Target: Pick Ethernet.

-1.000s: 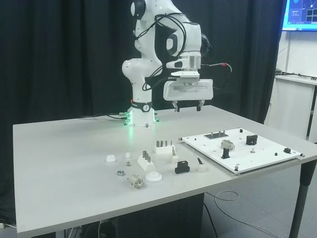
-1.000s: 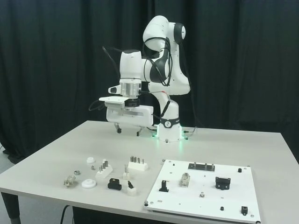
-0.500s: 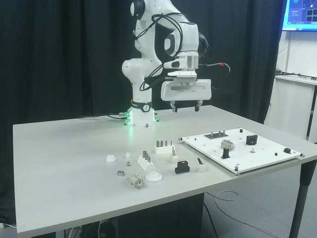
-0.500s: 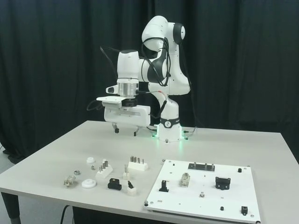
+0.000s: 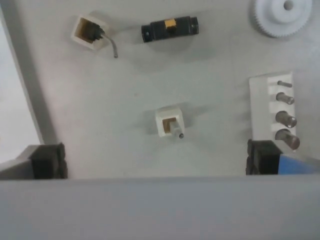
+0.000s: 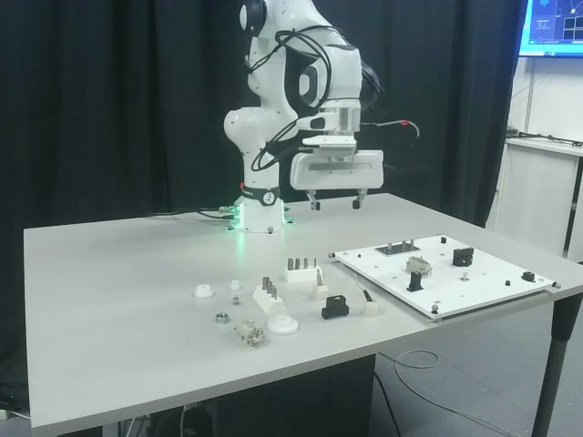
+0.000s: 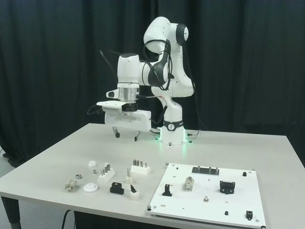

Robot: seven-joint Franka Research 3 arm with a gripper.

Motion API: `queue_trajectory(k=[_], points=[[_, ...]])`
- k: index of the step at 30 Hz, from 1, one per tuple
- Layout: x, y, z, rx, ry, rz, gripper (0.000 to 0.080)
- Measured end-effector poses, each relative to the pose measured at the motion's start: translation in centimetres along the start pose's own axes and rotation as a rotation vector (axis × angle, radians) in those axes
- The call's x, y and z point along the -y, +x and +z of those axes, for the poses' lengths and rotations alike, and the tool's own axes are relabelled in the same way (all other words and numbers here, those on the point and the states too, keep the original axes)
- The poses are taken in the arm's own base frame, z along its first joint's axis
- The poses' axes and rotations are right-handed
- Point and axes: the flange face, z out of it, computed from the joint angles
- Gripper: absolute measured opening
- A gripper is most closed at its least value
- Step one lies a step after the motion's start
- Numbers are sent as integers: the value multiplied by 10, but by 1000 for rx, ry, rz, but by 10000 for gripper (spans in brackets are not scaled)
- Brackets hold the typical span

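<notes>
The Ethernet part [image 5: 90, 31] looks to be a small white block with a dark socket and a thin grey wire. It lies on the table beside the white board's edge [image 6: 371, 306] [image 7: 135, 193]. My gripper [image 6: 334, 204] [image 7: 127, 137] hangs open well above the table, behind the loose parts and in front of the arm's base. In the wrist view both black fingertips [image 5: 47, 161] stand far apart with nothing between them. A second white block with a pin [image 5: 170, 121] lies nearest below the gripper [image 5: 155, 160].
A black connector [image 5: 170, 29] [image 6: 334, 307] lies next to the Ethernet part. A white peg block [image 5: 277, 110], a white gear [image 5: 285, 17] and small metal parts [image 6: 250, 333] lie nearby. The white assembly board [image 6: 474, 287] lies on the table's right side, seen from the first room view.
The gripper has drifted a little to the left in both room views while the wrist turned. Its fingers stay open. No part on the table has moved.
</notes>
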Motion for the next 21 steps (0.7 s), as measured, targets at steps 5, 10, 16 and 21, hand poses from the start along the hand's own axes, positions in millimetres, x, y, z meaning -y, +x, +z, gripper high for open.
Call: queue_trajectory(k=[5,10,16,21], points=[[-4,2,8,11,-18,8,800],[-9,6,18,20,-35,20,800],[-15,10,32,33,-56,27,800],[-20,13,45,56,-61,11,800]])
